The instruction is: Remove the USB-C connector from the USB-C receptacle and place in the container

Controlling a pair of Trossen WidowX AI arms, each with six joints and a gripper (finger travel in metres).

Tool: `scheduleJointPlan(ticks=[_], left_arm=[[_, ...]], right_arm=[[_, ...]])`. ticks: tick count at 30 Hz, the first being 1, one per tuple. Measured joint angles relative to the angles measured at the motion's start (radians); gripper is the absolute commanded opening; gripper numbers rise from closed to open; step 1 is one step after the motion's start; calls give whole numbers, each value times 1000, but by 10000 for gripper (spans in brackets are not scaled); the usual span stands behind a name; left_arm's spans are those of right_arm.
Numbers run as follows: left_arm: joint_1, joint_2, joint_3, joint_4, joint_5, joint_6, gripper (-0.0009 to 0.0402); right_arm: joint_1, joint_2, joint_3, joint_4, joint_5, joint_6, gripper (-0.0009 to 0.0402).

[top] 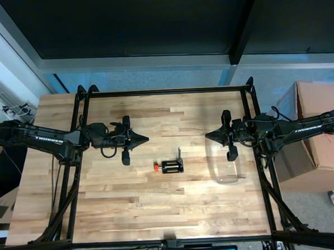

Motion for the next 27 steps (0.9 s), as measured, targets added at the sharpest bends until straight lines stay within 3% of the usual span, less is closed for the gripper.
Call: scheduleJointPlan(ticks=[1, 2, 3, 5, 8, 11, 19, 27], left_arm=[[0, 0, 0, 0, 0, 0, 0], [0, 0, 0, 0, 0, 0, 0], [0, 0, 0, 1, 0, 0, 0], [0, 0, 0, 0, 0, 0, 0], [0, 0, 0, 1, 0, 0, 0], [0, 0, 0, 2, 3, 0, 0], [0, 0, 0, 1, 4, 0, 0], [0, 0, 0, -1, 3, 0, 0]], right_arm=[[-21, 1, -5, -2, -11, 2, 0], [-92, -2, -23, 13, -104, 17, 0], [-130, -2, -34, 14, -149, 28, 0], [-143, 2, -36, 8, -123, 34, 0], [-134, 0, -36, 18, -153, 31, 0], [-139, 0, -36, 12, -129, 32, 0], [-129, 14, -14, 5, -156, 61, 0], [-86, 129, 180, -396, -164, 65, 0]])
